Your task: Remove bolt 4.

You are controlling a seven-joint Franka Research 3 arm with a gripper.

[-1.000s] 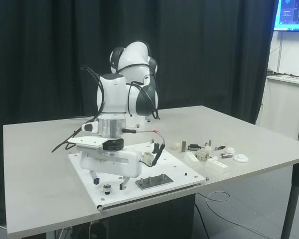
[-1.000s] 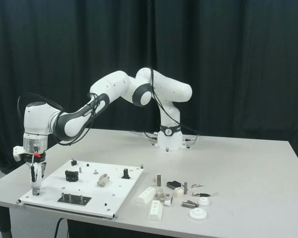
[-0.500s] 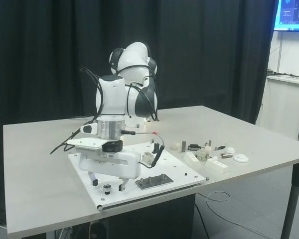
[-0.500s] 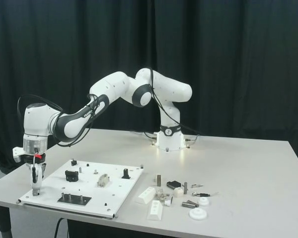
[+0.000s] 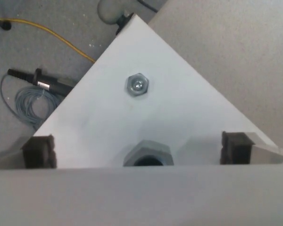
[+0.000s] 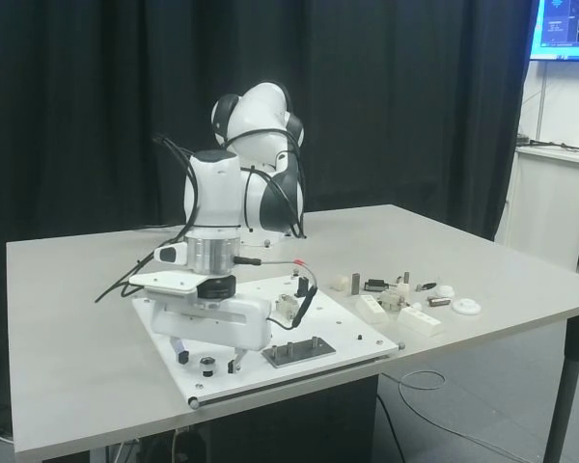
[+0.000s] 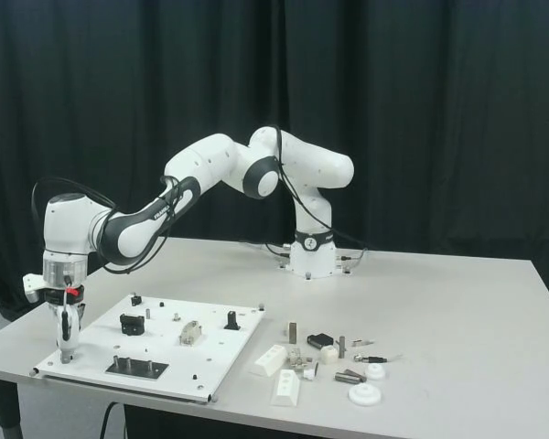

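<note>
Hanging over the near corner of the white board (image 6: 270,333), the end effector (image 6: 208,359) had its two fingers spread wide apart and clamped on nothing. In the wrist view both black fingertip pads (image 5: 37,151) stood well clear of the hexagonal bolt head (image 5: 147,154) that sat between them on the board, with neither pad touching it. That bolt (image 6: 207,365) stood upright in the board's corner nearest the first room camera, in its place on the plate. A smaller hex fastener (image 5: 137,85) lay further towards the very tip of the corner, also seated in the board. Below the bench edge, on the floor, a coiled grey cable (image 5: 26,101) could be seen.

Just beyond the end effector on the board lay a grey metal plate with two upright pins (image 6: 295,350), and past that a small black block (image 7: 131,323) and other little fixtures. Beside the board, on the grey bench (image 7: 457,311), a scatter of loose parts rested: white blocks (image 7: 279,373), a white gear (image 7: 364,395) and a few small metal pieces. Farthest back, the white arm (image 7: 210,169) reached out from its base (image 7: 312,256) in front of the black curtain (image 7: 421,110).
</note>
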